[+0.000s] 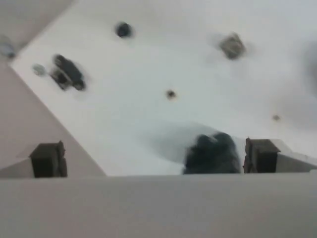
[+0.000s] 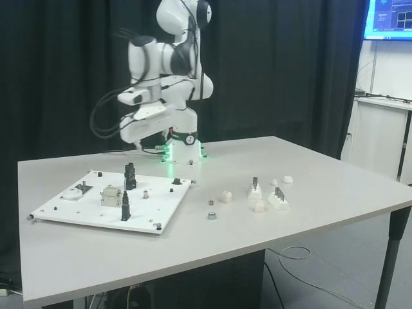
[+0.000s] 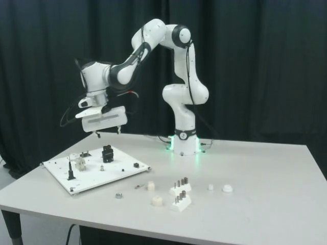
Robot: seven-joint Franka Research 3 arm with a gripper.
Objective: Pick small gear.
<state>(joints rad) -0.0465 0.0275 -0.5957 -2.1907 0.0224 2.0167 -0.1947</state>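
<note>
Looking down through the wrist view first, item by item:
- gripper (image 1: 154, 157): fingers spread wide apart, nothing between them.
- white board (image 1: 148, 59): lies beneath, carrying a black rounded part (image 1: 213, 152) close to one fingertip, a black fixture (image 1: 69, 72) and a grey piece (image 1: 232, 45).
- small gear: you cannot pick it out for certain here.

First room view:
- The arm hangs well above the far side of the board, which sits on the left of the grey table (image 2: 309, 161).
- small round piece (image 2: 211, 215): on the bare table just off the board's near right corner, possibly the gear.
- white blocks (image 2: 267, 196): a loose group further right.

Second room view:
- The hand is high and clear of everything, with the round piece well below it and nearer the front edge.

Handling note: settle which part is the gear before you descend. Centre the spread fingers over it, come straight down so both tips straddle it evenly, and keep clear of the upright black parts on the board. Close only once the tips are level with its rim, since a thin, low part slips out easily.
</note>
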